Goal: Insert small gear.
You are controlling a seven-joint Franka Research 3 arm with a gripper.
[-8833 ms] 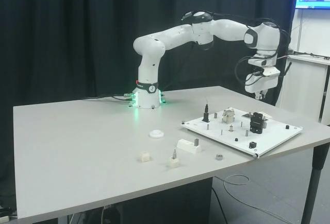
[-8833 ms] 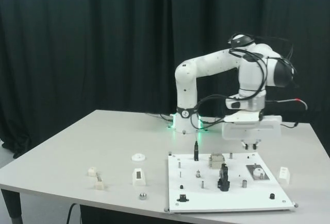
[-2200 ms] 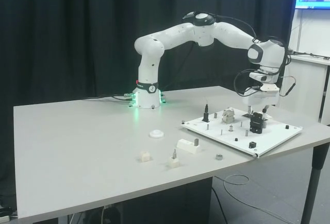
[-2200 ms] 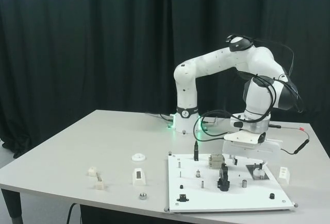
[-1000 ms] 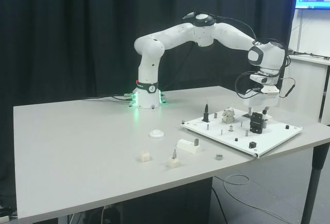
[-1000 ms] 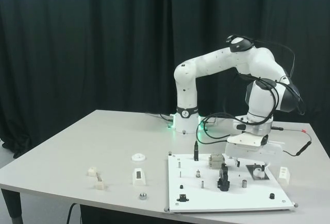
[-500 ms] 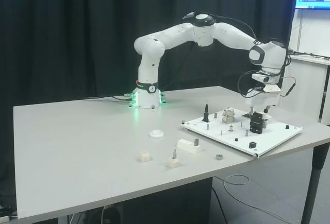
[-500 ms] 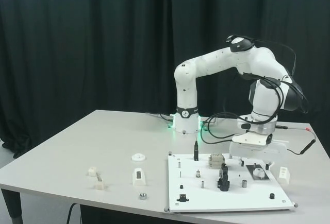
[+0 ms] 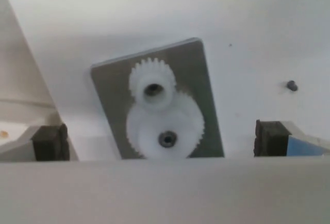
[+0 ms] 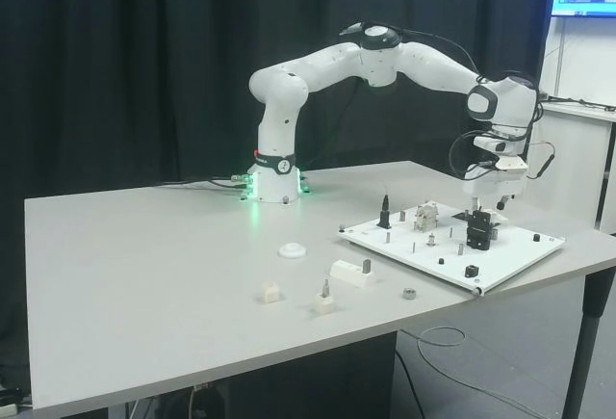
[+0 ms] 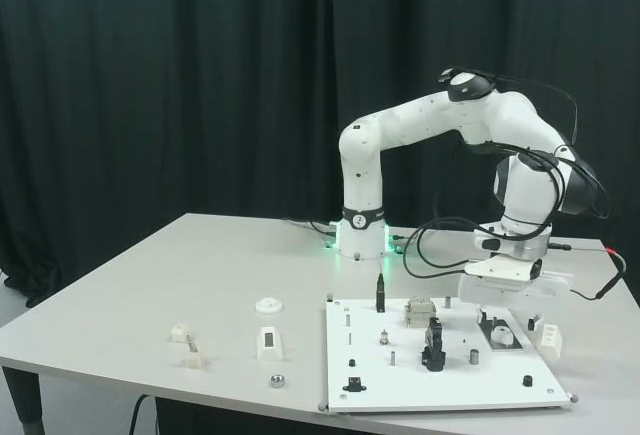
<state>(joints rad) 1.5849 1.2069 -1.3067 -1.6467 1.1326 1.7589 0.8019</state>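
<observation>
Claw: the two-fingered gripper (image 9: 160, 141) is spread wide and holds nothing; its black pads (image 9: 50, 142) stand well apart, one to either side of the gears
Small gear: the small white toothed plastic gear (image 9: 152, 84) sits flat on the grey rectangular metal plate (image 9: 203, 87); its teeth touch the larger white toothed gear (image 9: 166, 127), which lies just beside it on the same plate; whether its bore is down over a shaft I cannot tell
Handling: it is probably light, stiff and hard; the teeth look fine and slippery, so the safest hold is likely across its rim, squarely, with both pads on opposite sides
Plate's place: in the second room view the grey plate lies at about 3 o'clock on the white square assembly board (image 11: 400, 395)
Arm pose: the white arm (image 11: 440, 120) arches out from its base with green lights (image 10: 272, 186); the wrist points straight down over the board's far side
</observation>
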